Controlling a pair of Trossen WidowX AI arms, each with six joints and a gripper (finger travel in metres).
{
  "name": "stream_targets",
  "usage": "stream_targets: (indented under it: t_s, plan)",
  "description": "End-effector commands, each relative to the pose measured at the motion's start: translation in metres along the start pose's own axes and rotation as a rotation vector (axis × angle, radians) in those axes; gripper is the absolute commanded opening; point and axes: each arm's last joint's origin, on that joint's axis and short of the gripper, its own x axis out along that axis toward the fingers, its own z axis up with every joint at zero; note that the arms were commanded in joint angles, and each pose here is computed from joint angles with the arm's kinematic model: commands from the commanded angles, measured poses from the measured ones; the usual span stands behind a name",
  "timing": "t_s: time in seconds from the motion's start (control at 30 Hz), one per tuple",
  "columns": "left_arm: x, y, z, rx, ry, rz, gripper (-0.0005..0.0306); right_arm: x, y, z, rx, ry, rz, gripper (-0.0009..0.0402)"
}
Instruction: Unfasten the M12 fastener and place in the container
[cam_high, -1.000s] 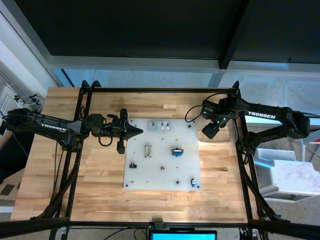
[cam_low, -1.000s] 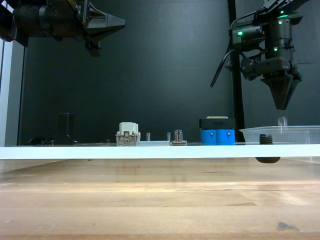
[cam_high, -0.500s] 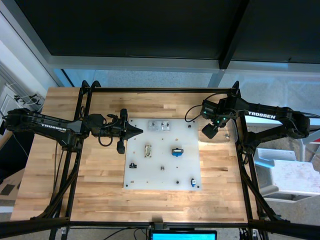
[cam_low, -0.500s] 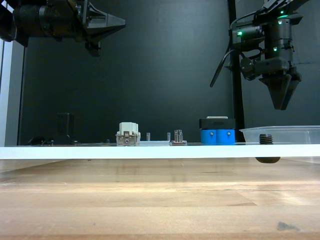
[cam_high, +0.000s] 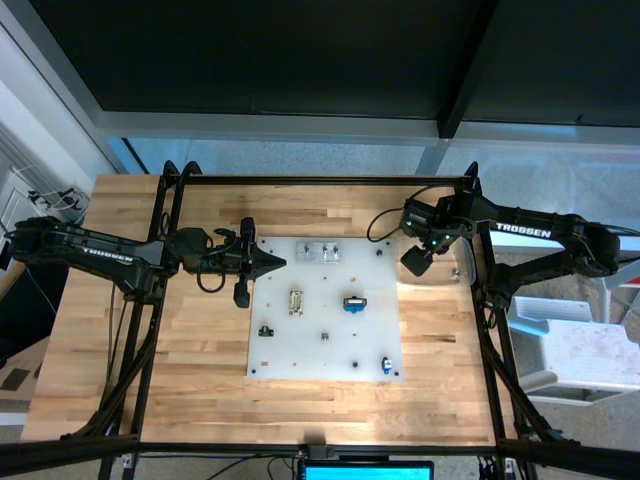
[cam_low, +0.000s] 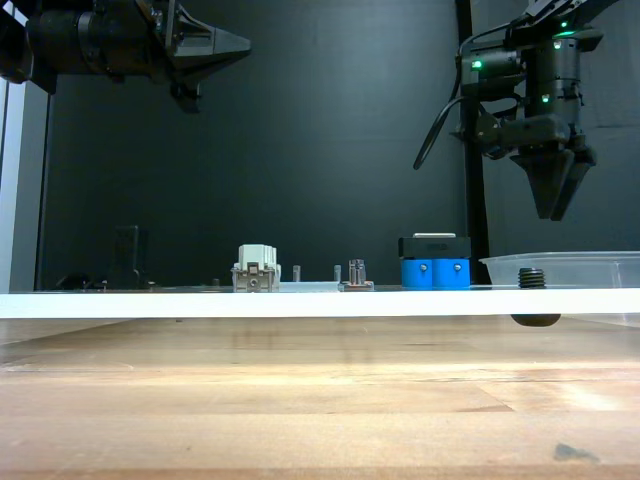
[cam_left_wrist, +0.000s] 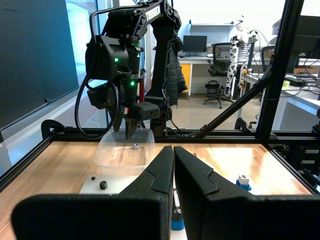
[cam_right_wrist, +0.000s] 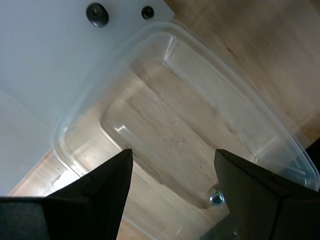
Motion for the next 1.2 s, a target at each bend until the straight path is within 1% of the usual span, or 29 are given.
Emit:
stream_targets:
  t_s: [0.03,0.47,0.53,1.2]
  plan:
    - [0.0,0.0,0.0,0.0,0.0,0.0,0.0,0.0,0.0008,0.0017,0.001,-0.016,0.007,0.0229]
    - [0.0,0.0001,0.0,0.0,0.0,0.0,0.0,-0.0002,0.003,0.0067,0.007,-0.068,0.029,0.0228]
    - [0.0,0.0,0.0,0.0,0.0,0.0,0.0,-0.0001,0.0026,0.0068,0.007,-0.07,0.02,0.0228]
    - [0.0,0.0,0.0,0.0,0.0,0.0,0.0,-0.0002,0.0028,0.0069,0.007,-0.072,0.022,0.0228]
